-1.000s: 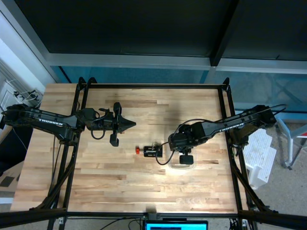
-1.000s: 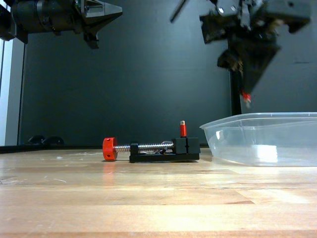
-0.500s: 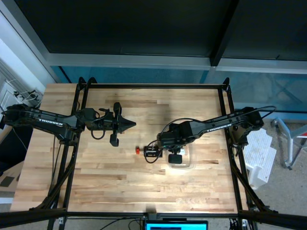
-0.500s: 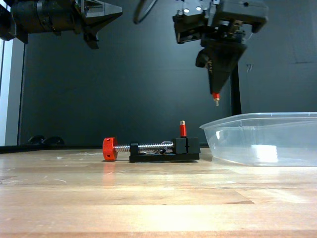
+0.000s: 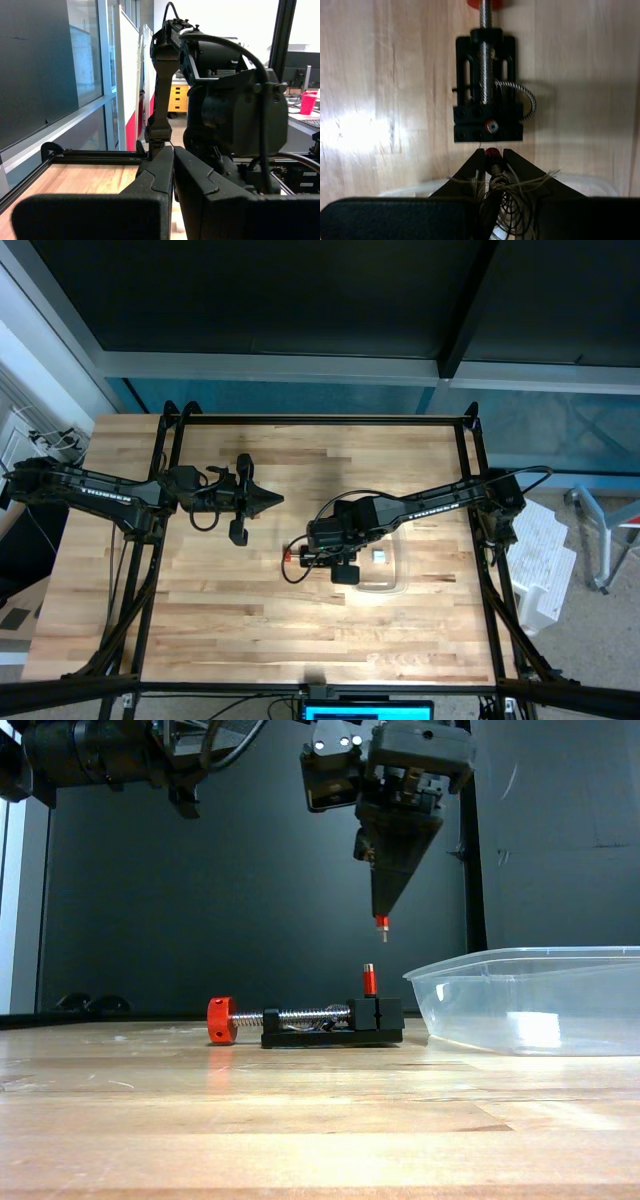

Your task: Pick the rca connector and install on the hub

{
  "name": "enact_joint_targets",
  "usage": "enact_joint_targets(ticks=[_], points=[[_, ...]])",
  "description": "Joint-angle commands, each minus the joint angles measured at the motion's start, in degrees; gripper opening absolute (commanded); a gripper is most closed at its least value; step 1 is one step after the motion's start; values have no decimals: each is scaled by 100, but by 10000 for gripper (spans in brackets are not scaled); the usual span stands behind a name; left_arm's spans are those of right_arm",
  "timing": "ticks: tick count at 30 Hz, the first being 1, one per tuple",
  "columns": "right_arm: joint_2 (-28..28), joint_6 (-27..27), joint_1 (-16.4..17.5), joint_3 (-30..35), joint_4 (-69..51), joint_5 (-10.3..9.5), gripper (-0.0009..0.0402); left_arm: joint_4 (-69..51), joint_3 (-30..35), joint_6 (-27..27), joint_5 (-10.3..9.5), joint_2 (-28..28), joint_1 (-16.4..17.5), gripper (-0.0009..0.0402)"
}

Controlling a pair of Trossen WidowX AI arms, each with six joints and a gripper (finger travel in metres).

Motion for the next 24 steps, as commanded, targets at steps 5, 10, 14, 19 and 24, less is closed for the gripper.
enact_joint_targets(ticks=[5, 10, 14, 19, 24], points=[[96, -39, -7, -7, 142, 37, 0, 0, 2, 0, 0, 2, 0, 0], [120, -50, -31, -7, 181, 144, 0, 2, 2, 0, 0, 4, 0, 0], [120, -55, -33, -13, 243, 146, 0, 4, 2, 0, 0, 15, 0, 0], [120, -52, -33, -96, 352, 144, 0, 2, 2, 0, 0, 15, 2, 0], [120, -52, -33, -131, 367, 146, 0, 4, 2, 0, 0, 15, 0, 0]])
